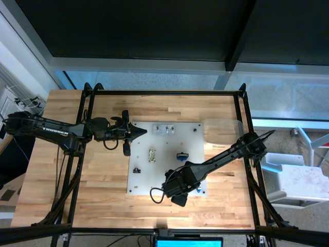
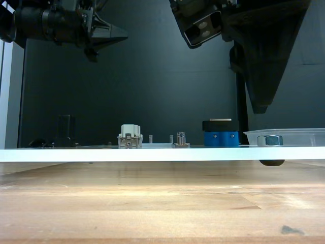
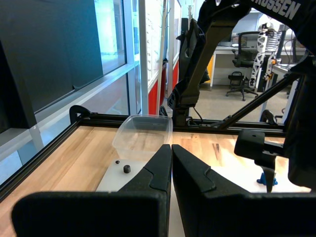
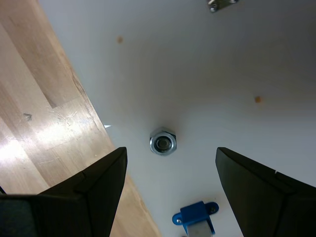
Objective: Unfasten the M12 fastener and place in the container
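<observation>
The M12 fastener (image 4: 163,142), a small silver hex nut with a dark core, sits on its stud on the white board (image 1: 154,180) near the near right edge. In the low view the nut (image 2: 269,140) stands in front of the container (image 2: 299,135). My right gripper (image 4: 170,148) hangs open straight above the nut, a finger on either side and clear of it. In the high view that gripper (image 1: 180,189) hides the nut. The clear container (image 1: 222,131) stands at the board's far right and looks empty. My left gripper (image 1: 145,131) is shut and hovers over the board's far left edge.
A blue block connector (image 1: 182,156) stands mid-board, just beyond the right gripper. A grey connector (image 1: 152,155) lies to its left. A black frame rail (image 1: 164,93) runs round the table. Bare wood (image 1: 103,206) lies in front of the board.
</observation>
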